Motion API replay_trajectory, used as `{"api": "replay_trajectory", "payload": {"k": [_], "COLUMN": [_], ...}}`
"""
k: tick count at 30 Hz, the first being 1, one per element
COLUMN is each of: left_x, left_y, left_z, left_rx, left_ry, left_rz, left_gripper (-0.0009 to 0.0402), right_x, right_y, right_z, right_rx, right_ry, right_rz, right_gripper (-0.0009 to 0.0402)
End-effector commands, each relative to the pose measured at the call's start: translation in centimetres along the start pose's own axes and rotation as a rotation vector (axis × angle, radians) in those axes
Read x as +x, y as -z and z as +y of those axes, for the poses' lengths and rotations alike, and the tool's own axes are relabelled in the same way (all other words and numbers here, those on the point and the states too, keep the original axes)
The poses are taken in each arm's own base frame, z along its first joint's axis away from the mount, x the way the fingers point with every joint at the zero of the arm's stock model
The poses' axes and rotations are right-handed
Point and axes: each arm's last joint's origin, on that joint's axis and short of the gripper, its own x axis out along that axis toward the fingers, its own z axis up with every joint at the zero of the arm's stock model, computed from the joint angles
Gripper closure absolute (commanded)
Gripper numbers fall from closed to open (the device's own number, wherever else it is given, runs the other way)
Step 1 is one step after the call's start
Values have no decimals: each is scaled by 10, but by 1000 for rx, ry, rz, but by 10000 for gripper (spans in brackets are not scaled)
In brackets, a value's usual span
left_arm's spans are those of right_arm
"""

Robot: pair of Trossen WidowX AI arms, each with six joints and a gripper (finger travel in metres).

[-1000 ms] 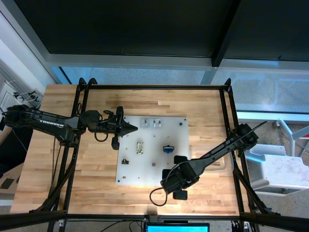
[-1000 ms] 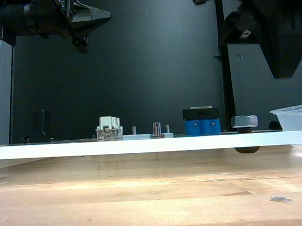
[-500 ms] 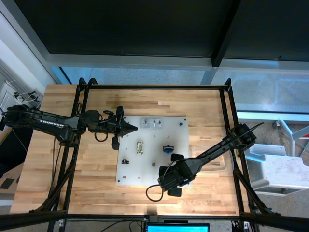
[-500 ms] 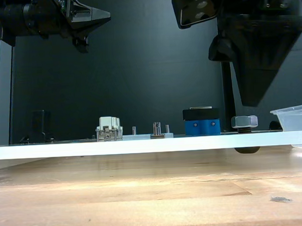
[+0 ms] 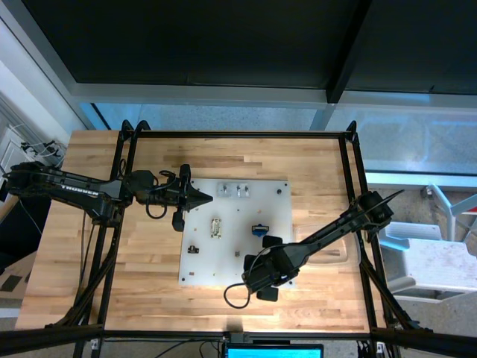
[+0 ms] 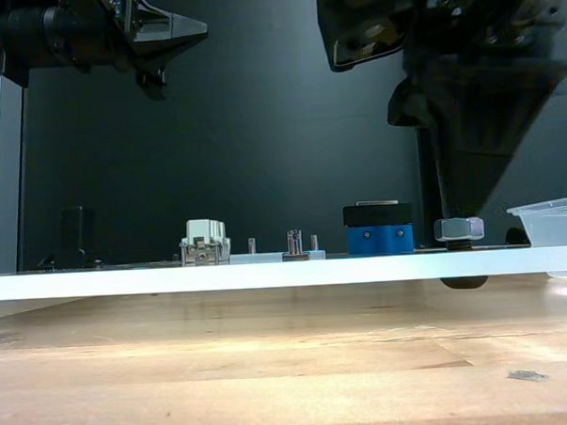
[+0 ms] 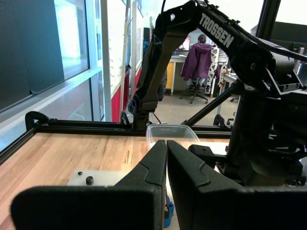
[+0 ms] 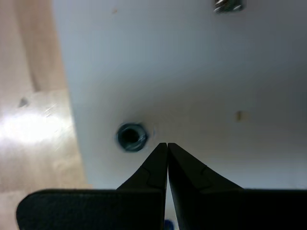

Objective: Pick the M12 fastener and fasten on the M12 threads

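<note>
Silver nut (image 6: pixel 458 228) sits on its stud (image 6: pixel 460 246) at the low view's right, so I reckon fastening's mostly done. My right tool (image 6: pixel 457 205) hangs just above it, pinched together and empty. The left tool (image 6: pixel 200 28) is parked upper left, pinched together too.
</note>
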Motion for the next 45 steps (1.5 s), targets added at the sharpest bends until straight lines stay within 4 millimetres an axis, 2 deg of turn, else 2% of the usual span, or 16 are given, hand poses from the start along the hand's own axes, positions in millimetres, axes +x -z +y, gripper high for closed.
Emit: {"api": "replay_trajectory", "payload": {"k": [1,13,16,20,24,31,37,45], "left_x": [0,0,0,0,0,0,0,0], "left_y": [0,0,0,0,0,0,0,0], "left_z": [0,0,0,0,0,0,0,0], "left_rx": [0,0,0,0,0,0,0,0], "left_ry": [0,0,0,0,0,0,0,0], "left_rz": [-1,-1,-1,-1,-1,-1,0,-1], "left_gripper": [393,393,393,393,393,393,393,393], "right_x": [0,3,5,4,0,-1,-4,6], "right_y": [0,0,0,4,5,5,-1,-3], "right_z": [0,1,4,9,8,7,3,4], "right_rx": [0,4,2,-30,-29,-19,7,32], "right_ry": [-2,-22,-91,-267,-298,-267,-90,-41], "right_rz": [-2,-11,13,126,152,140,14,-14], "right_gripper": [393,393,393,393,393,393,393,393]}}
